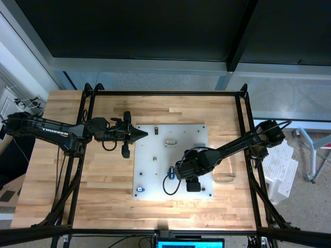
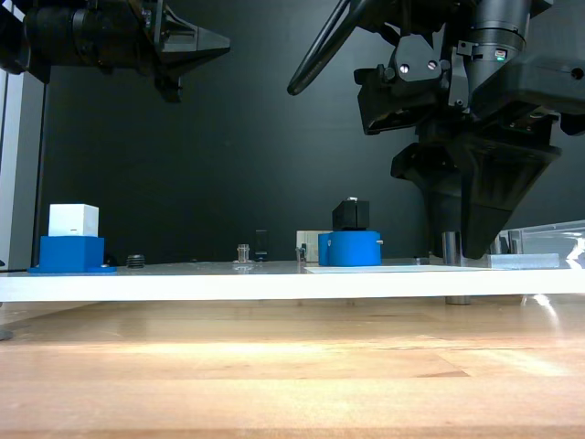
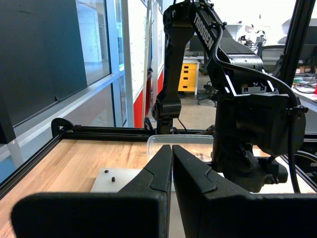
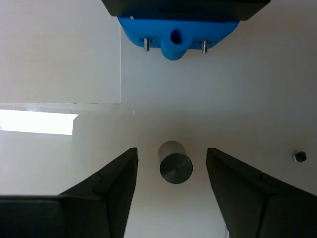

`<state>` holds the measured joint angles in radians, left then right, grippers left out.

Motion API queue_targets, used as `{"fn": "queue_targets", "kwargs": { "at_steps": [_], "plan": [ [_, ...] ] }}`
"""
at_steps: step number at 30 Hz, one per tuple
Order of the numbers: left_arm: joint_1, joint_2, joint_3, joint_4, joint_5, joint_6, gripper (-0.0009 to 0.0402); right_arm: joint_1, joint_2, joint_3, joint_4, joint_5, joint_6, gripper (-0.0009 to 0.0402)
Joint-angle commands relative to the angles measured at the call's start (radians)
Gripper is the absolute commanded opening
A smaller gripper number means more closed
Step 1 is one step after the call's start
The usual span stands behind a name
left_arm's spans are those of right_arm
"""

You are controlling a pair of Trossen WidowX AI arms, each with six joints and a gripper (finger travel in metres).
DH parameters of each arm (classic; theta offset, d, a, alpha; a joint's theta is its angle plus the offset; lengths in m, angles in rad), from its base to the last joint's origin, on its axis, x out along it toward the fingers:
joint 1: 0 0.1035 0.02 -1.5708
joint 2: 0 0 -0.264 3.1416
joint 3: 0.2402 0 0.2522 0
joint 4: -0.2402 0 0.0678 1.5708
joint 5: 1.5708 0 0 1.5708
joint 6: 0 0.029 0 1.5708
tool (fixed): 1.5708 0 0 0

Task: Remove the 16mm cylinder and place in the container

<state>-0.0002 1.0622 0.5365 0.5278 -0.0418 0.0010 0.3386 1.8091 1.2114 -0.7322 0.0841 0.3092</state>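
The 16mm cylinder point(image 4: 175, 162) is a short silvery peg standing upright in the white board point(image 4: 59, 54). My right gripper point(image 4: 172, 154) is open, with one finger on each side of the peg and a gap on both sides. In the low view the cylinder point(image 2: 450, 247) stands just beside the lowered right gripper point(image 2: 462, 249). From above, the right gripper point(image 1: 181, 169) hides the peg. The container point(image 1: 225, 168), a clear bin, lies on the table to the right of the board. My left gripper point(image 1: 138, 133) is shut and empty, hovering high at the board's left edge.
A blue upright part point(image 4: 176, 30) stands on the board just beyond the peg, also seen low point(image 2: 355, 247). A blue block with a white cube point(image 2: 71, 242) stands at the board's left. A flat grey block point(image 2: 523, 261) lies near the container point(image 2: 559, 230). A black frame point(image 1: 165, 93) rings the table.
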Motion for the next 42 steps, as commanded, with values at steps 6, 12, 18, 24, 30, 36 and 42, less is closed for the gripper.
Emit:
{"fn": "queue_targets", "kwargs": {
  "at_steps": [6, 12, 18, 24, 30, 36, 42],
  "plan": [
    [0.0, 0.0, 0.0, 0.0, 0.0, 0.0, 0.0, 0.0, -0.001, -0.003, 0.001, 0.001, -0.003, 0.011],
    [0.0, 0.0, 0.0, 0.0, 0.0, 0.0, 0.0, 0.001, -0.001, -0.005, 0.004, -0.002, -0.003, 0.0059],
    [0.0, 0.0, 0.0, 0.0, 0.0, 0.0, 0.0, 0.001, -0.001, -0.005, 0.006, -0.001, -0.003, 0.0016],
    [0.0, 0.0, 0.0, 0.0, 0.0, 0.0, 0.0, 0.001, -0.003, -0.005, 0.003, -0.002, -0.003, 0.0003],
    [0.0, 0.0, 0.0, 0.0, 0.0, 0.0, 0.0, 0.001, -0.018, -0.003, -0.005, -0.001, -0.003, 0.0004],
    [0.0, 0.0, 0.0, 0.0, 0.0, 0.0, 0.0, 0.0, -0.049, -0.003, -0.019, 0.001, -0.003, 0.0004],
    [0.0, 0.0, 0.0, 0.0, 0.0, 0.0, 0.0, -0.001, -0.088, -0.003, -0.024, 0.001, -0.002, 0.0004]
  ]
}}
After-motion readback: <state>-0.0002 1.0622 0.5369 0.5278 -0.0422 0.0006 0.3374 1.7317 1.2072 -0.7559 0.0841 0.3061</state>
